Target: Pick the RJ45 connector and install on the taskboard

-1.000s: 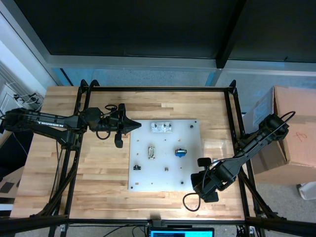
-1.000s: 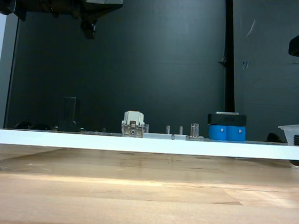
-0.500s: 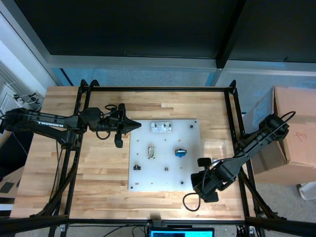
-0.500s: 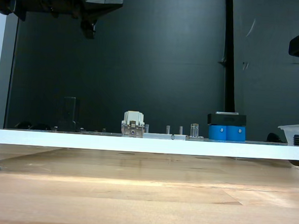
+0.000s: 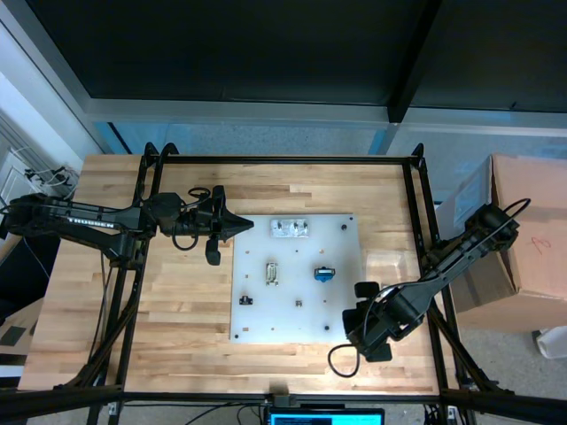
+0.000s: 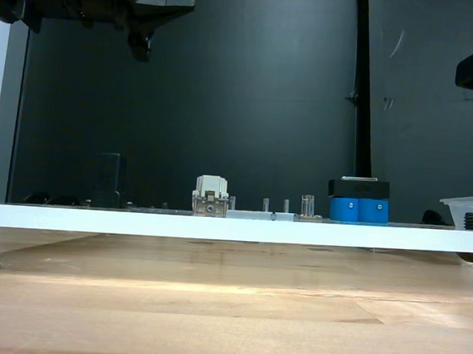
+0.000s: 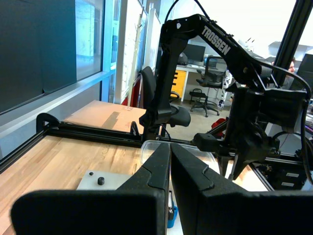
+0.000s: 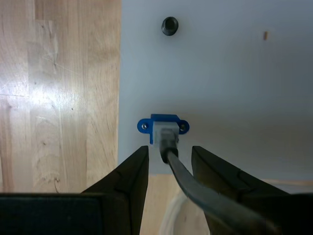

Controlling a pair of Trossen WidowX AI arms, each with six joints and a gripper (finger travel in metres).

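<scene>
The RJ45 connector (image 8: 167,135) sits in a blue-flanged port (image 8: 143,126) near the corner of the white taskboard (image 8: 220,78); how deep it sits, I cannot tell. Its cable (image 8: 195,193) runs back between the fingers of my right gripper (image 8: 169,148), which is open and touches neither side of it. From above, the right gripper (image 5: 359,329) is at the board's near right corner, and the cable (image 5: 340,362) loops onto the table. My left gripper (image 7: 170,145) is shut and empty. It hovers high over the board's (image 5: 341,248) left edge (image 5: 241,226).
On the board stand a blue block (image 5: 323,274), a grey-white connector housing (image 6: 210,199) and a metal fixture (image 5: 291,228). A clear plastic tray (image 5: 385,266) lies right of the board. Black frame rails (image 5: 283,160) ring the table. A cardboard box (image 5: 527,239) stands off its right side.
The right arm has shifted very slightly; its part in the low view sits a touch higher. The left arm and the connector have not moved.
</scene>
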